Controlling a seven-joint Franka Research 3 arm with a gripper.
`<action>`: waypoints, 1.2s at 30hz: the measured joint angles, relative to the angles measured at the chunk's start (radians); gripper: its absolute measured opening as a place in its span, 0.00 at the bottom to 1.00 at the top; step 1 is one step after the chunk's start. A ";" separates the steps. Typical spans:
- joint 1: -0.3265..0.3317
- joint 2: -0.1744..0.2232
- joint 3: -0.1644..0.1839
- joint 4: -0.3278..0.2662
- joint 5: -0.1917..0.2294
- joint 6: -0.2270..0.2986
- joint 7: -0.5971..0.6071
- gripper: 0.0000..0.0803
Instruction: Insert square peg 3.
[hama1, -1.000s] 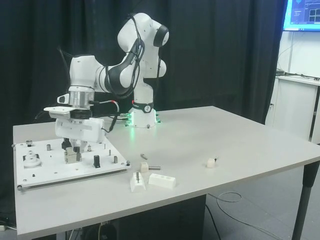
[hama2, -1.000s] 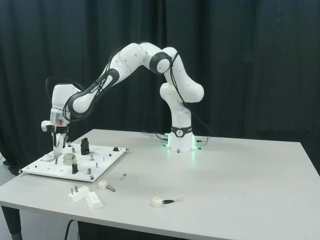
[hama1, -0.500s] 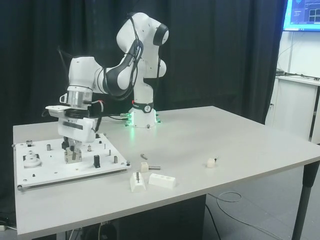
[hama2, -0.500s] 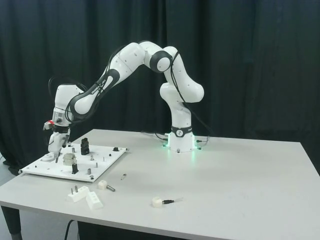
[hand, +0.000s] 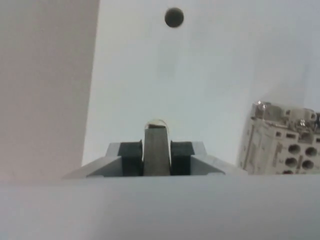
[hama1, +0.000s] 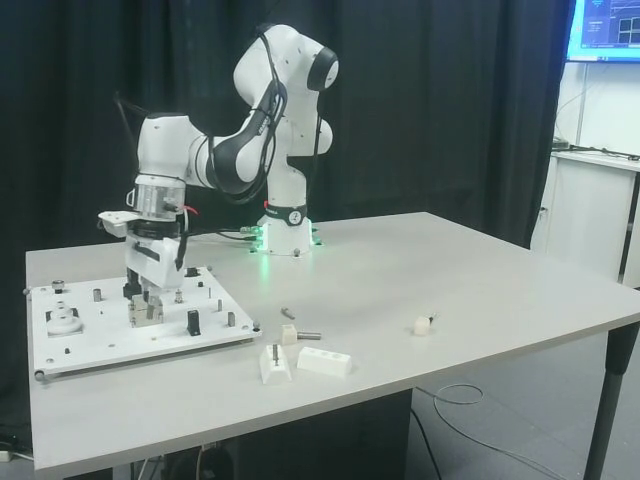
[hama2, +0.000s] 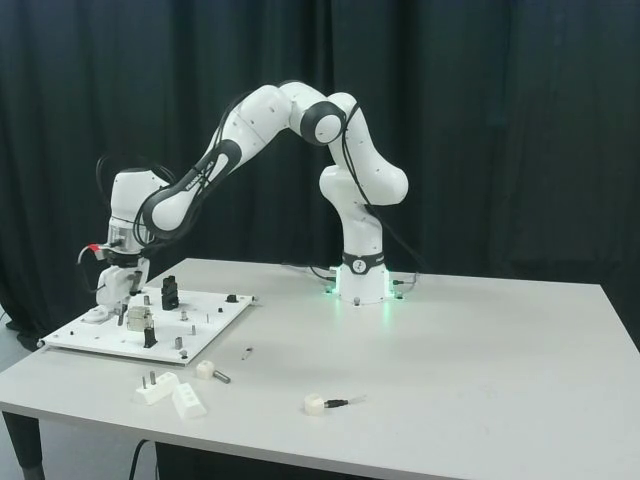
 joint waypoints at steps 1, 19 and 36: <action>0.001 -0.001 -0.001 0.000 -0.006 -0.007 0.007 0.14; 0.001 -0.003 -0.011 0.031 -0.063 -0.118 0.205 0.14; -0.011 0.005 -0.010 0.034 -0.061 -0.129 0.228 0.14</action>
